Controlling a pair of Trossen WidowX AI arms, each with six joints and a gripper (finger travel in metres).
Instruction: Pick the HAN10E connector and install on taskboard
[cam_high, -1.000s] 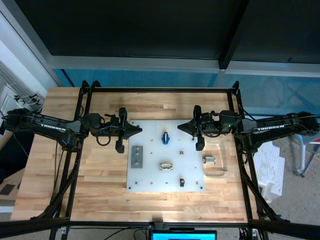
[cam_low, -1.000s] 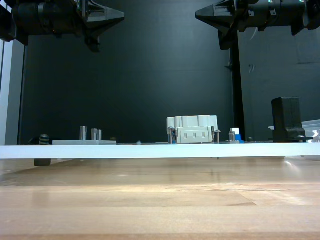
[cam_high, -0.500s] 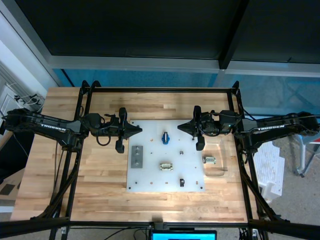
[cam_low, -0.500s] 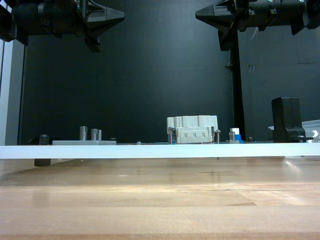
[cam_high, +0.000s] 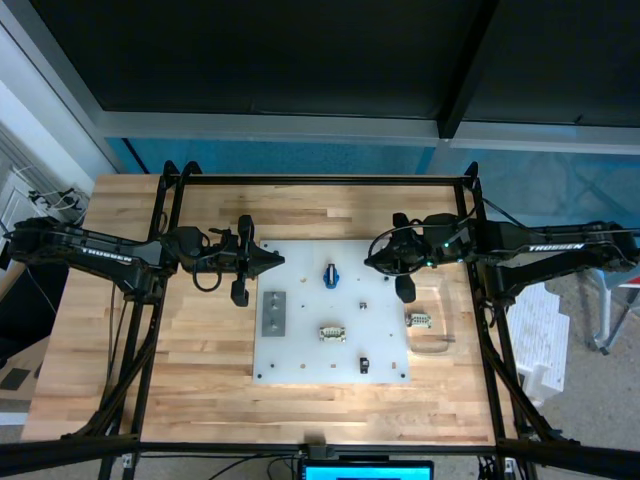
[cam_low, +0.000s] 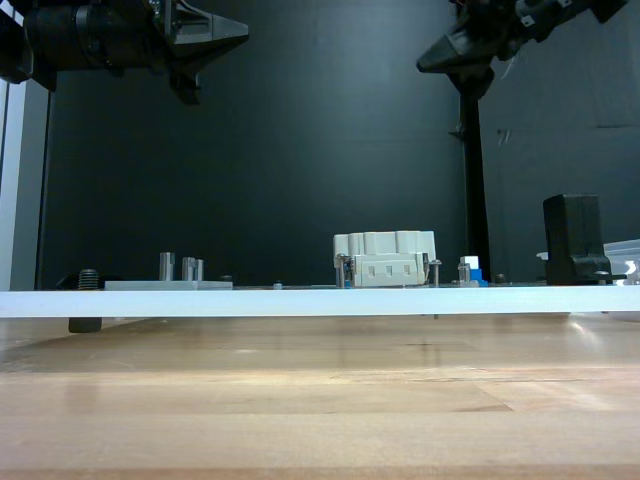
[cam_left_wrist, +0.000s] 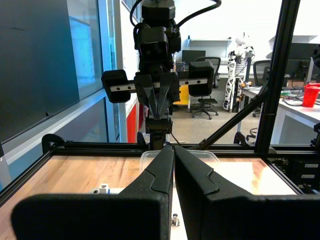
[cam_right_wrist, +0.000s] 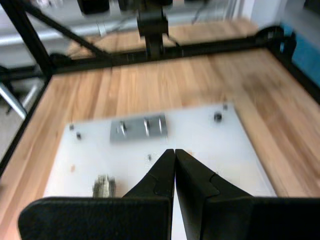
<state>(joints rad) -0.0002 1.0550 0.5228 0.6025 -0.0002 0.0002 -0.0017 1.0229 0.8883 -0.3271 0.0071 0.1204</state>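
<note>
HAN10E connector (cam_high: 419, 320), a small beige-grey rectangular plug block with silvery end tabs, lies ungrasped in the clear plastic tray (cam_high: 440, 345) just beside the right edge of the large white square taskboard (cam_high: 300, 365). The right gripper (cam_high: 370, 262) hangs high over the board's far right part, nose tilted down, jaws pressed together and empty. The left gripper (cam_high: 280, 260) hangs high by the board's far left corner, likewise clenched on nothing. A look-alike beige block (cam_high: 333, 332) stands on the board near the grey metal block (cam_high: 273, 312) with two holes, so heading for that one is a real risk. Descending without spreading the jaws would probably shove the plug against the tray wall, and a skewed pinch could leave it tilted for seating.
</note>
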